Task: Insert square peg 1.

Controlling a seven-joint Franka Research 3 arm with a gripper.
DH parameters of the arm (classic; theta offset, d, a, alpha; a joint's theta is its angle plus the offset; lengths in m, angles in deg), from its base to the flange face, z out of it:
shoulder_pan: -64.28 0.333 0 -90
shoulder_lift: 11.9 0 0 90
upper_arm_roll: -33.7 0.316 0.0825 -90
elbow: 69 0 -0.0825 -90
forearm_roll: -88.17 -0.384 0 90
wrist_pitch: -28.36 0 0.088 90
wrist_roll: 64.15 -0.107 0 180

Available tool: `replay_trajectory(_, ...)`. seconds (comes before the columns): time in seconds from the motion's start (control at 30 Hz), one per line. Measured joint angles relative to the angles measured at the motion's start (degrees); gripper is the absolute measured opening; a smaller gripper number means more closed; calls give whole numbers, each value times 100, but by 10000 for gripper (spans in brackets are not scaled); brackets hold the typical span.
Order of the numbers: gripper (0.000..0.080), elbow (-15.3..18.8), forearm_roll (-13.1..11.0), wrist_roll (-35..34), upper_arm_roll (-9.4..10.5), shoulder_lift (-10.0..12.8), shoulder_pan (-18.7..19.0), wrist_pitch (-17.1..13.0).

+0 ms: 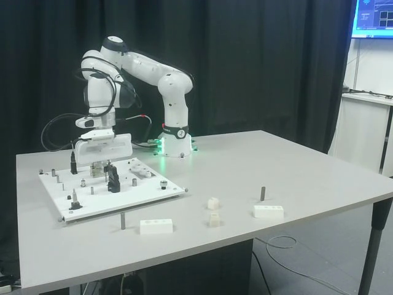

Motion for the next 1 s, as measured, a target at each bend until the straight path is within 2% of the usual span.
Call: replay_trajectory(1.0, 27, 0, 2, 0, -21, 0, 0, -96)
